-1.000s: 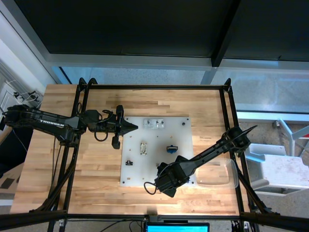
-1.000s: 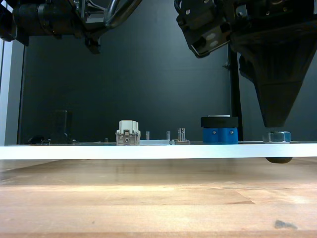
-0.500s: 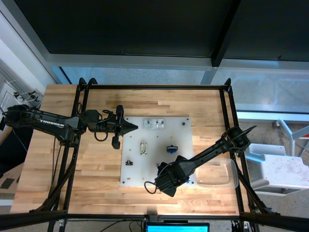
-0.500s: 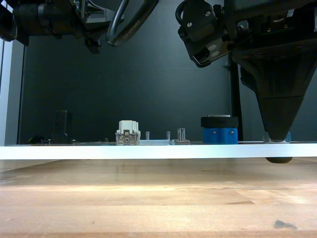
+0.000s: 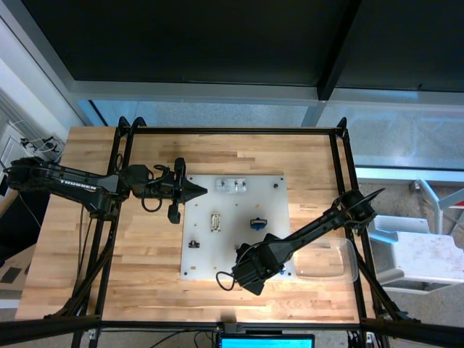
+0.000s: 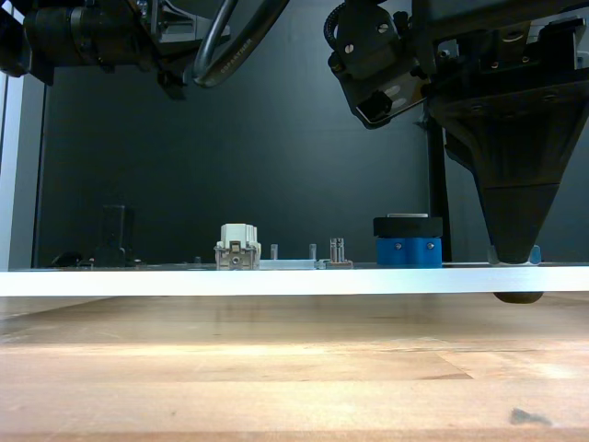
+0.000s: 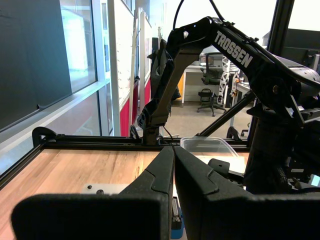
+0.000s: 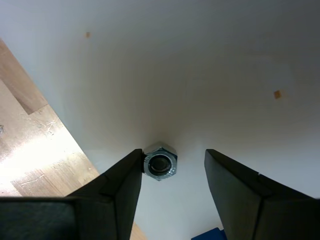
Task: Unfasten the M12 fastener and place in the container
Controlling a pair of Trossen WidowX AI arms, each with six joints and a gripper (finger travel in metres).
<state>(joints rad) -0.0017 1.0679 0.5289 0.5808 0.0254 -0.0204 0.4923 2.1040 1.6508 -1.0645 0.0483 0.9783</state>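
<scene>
The left hand (image 5: 204, 191) hangs over the board's (image 5: 217, 254) far left edge, its fingers pressed together on nothing. At the board's near right, the right hand (image 8: 173, 154) points straight down, partly open and astride the nut (image 8: 160, 165). One finger touches a flat and the other stands apart, so nothing is gripped. The nut's dark bore suggests it sits on its stud. It looks light, hard and slick, so it should be pinched across opposite flats, not corners. The clear tub (image 5: 352, 262) lies just right of the board.
</scene>
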